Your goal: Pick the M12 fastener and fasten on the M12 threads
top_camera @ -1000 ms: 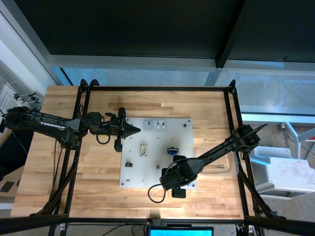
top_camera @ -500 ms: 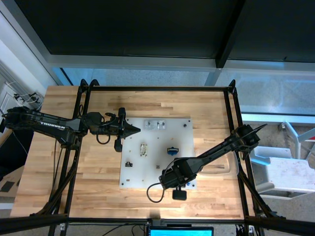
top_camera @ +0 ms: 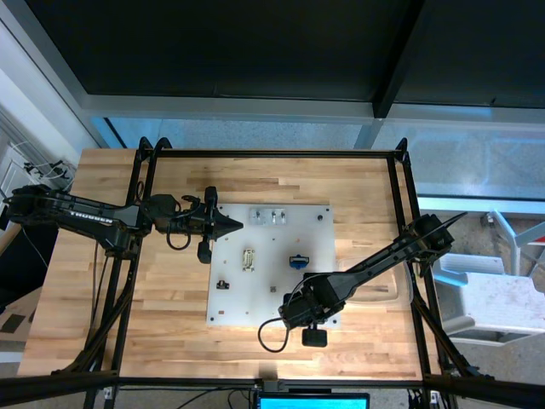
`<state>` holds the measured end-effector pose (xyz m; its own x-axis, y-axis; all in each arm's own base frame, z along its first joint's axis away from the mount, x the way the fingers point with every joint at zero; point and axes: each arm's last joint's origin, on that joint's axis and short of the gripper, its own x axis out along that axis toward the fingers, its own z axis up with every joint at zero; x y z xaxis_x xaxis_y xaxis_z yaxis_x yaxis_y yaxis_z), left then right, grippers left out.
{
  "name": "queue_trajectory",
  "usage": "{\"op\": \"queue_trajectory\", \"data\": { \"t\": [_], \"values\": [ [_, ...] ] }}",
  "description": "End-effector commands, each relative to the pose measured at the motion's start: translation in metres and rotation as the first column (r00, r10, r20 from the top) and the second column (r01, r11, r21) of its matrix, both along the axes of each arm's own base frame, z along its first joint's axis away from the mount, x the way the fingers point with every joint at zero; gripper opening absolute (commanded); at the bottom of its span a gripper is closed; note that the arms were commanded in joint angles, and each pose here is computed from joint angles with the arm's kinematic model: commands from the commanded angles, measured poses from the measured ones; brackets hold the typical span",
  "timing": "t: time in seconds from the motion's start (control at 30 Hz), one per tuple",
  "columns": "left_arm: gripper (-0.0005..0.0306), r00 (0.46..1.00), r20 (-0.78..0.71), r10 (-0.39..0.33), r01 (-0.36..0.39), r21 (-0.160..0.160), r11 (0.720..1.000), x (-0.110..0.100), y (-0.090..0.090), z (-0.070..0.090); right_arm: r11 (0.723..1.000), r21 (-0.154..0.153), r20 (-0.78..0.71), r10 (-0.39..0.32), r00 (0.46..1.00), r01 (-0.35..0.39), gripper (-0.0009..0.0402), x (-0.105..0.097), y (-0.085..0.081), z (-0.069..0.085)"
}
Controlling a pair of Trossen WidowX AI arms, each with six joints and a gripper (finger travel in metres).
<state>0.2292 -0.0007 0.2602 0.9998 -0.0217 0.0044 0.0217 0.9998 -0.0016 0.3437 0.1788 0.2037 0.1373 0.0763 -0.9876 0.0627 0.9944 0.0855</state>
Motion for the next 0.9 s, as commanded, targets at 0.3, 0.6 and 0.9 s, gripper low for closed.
{"op": "queue_trajectory", "data": {
  "t": [0.3,0.6,0.9],
  "values": [
    [0.0,1.0,0.0,0.0,0.0,0.0,1.0,0.0,0.0,0.0,0.997,-0.073,0.053,-0.026,0.998,0.03,0.0,0.004,-0.004,-0.011],
    [0.0,1.0,0.0,0.0,0.0,0.0,1.0,0.0,0.0,0.0,0.987,0.16,-0.041,0.041,0.998,-0.034,0.0,0.002,0.003,-0.011],
    [0.0,1.0,0.0,0.0,0.0,0.0,1.0,0.0,0.0,0.0,0.995,0.102,-0.026,0.016,1.0,-0.013,0.0,0.0,0.0,-0.007]
  ]
}}
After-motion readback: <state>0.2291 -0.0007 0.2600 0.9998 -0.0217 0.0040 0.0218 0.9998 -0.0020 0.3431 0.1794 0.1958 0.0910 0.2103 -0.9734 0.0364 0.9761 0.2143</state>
